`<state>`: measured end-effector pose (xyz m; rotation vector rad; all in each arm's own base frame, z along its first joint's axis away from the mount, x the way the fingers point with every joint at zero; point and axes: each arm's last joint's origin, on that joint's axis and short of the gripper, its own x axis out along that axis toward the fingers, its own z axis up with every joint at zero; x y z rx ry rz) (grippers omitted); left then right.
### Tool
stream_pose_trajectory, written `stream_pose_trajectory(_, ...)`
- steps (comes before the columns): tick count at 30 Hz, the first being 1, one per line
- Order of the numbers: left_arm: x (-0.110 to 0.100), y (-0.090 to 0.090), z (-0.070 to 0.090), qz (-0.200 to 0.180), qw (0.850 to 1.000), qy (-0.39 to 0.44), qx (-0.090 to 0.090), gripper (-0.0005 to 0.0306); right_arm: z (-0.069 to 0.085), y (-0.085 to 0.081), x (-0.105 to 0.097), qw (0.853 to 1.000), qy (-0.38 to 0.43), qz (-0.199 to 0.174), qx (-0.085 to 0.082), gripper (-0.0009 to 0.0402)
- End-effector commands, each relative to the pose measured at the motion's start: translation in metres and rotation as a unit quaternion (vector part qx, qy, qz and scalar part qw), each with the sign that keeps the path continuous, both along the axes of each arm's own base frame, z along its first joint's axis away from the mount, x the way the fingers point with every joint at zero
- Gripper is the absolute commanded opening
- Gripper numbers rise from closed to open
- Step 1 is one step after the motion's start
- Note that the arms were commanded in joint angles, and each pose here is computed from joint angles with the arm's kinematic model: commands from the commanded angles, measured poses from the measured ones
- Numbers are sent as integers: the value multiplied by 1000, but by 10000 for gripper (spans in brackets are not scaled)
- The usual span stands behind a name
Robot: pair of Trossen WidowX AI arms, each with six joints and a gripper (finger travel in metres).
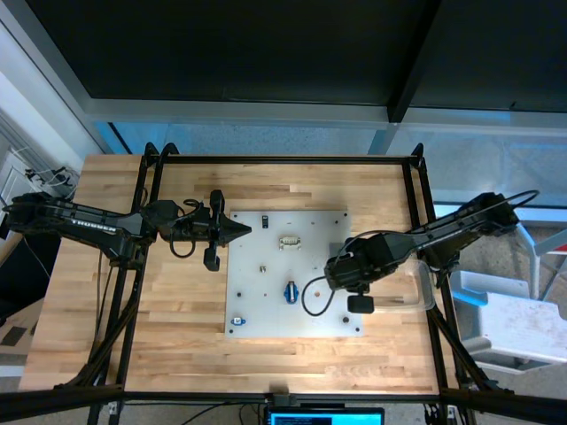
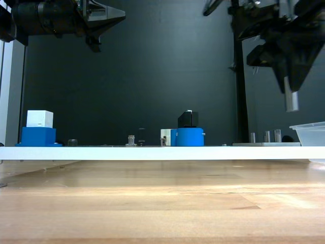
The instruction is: Pick the 16mm cylinder and place it in the taskboard
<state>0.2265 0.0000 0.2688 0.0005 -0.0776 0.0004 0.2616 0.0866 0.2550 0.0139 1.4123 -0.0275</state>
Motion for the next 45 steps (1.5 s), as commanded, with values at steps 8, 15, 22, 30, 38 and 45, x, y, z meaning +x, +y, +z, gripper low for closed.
stream_pose_trajectory(8, 0, 0, 0, 0, 1000, 0, 0, 0, -8, 4, 30, 1000, 3, 10, -4, 2)
stream_pose_trajectory(15, 0, 0, 0, 0, 1000, 0, 0, 0, -13, 5, 47, 1000, 4, 9, -5, 2)
stream_pose_trajectory(22, 0, 0, 0, 0, 1000, 0, 0, 0, -17, 8, 56, 1000, -3, 9, -3, 2)
stream_pose_trajectory(30, 0, 0, 0, 0, 1000, 0, 0, 0, -19, 9, 62, 1000, -12, 8, 0, 2)
stream_pose_trajectory(38, 0, 0, 0, 0, 1000, 0, 0, 0, -22, 10, 66, 1000, -19, 7, 2, 2)
stream_pose_trajectory(45, 0, 0, 0, 0, 1000, 0, 0, 0, -27, 11, 69, 1000, -17, 7, 3, 2)
